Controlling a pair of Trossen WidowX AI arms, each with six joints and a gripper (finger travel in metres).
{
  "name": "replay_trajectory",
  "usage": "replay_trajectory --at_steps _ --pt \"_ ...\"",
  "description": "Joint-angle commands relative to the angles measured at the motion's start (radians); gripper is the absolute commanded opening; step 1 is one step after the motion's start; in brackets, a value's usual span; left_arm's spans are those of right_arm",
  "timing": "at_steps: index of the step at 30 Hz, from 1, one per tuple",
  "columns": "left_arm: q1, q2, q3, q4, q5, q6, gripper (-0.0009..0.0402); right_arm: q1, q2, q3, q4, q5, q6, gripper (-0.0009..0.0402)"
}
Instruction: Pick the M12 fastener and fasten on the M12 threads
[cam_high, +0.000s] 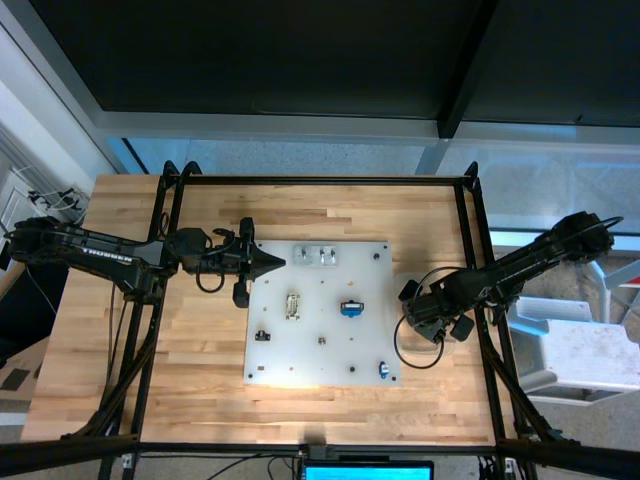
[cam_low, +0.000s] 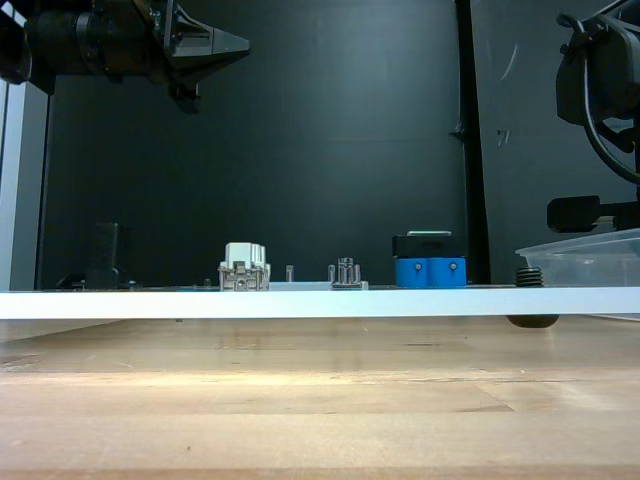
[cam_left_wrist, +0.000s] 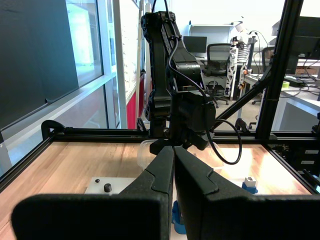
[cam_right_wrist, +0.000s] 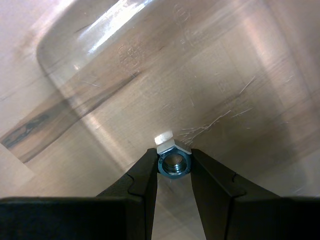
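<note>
Picking: right gripper (cam_right_wrist: 173, 156) at 3 o'clock pinches the nut (cam_right_wrist: 174, 164); left gripper (cam_left_wrist: 174, 150) hangs closed at 9. Next, lift and align over the stud (cam_low: 528, 276).

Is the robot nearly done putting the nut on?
Not yet, it has only just started. Done: the right gripper is down in the clear tray, shut on the nut. In hand: the nut, not yet out of the tray. Left: carry it to the bare stud and screw it on. The left gripper hangs shut above the board's left edge.
</note>
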Motion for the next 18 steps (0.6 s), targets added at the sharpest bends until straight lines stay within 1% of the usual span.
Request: replay_trajectory --at_steps 1,5,11,13,18 --pt "0.0 0.0 0.0 0.0 0.0 0.0 0.0 0.001 -0.002 0.002 0.0 0.003 0.002 0.0017" --pt "0.0 0.0 0.0 0.0 0.0 0.0 0.0 0.002 -0.021 0.04 -0.062 0.003 0.002 0.0011" --pt "0.0 0.0 0.0 0.0 0.0 0.0 0.0 0.004 -0.041 0.164 -0.227 0.003 -0.001 0.0011" --pt "0.0 0.0 0.0 0.0 0.0 0.0 0.0 0.004 -0.041 0.211 -0.273 0.003 -0.026 0.0011" --pt "0.0 0.0 0.0 0.0 0.0 0.0 0.0 0.018 -0.034 0.318 -0.353 0.003 -0.134 0.0012"
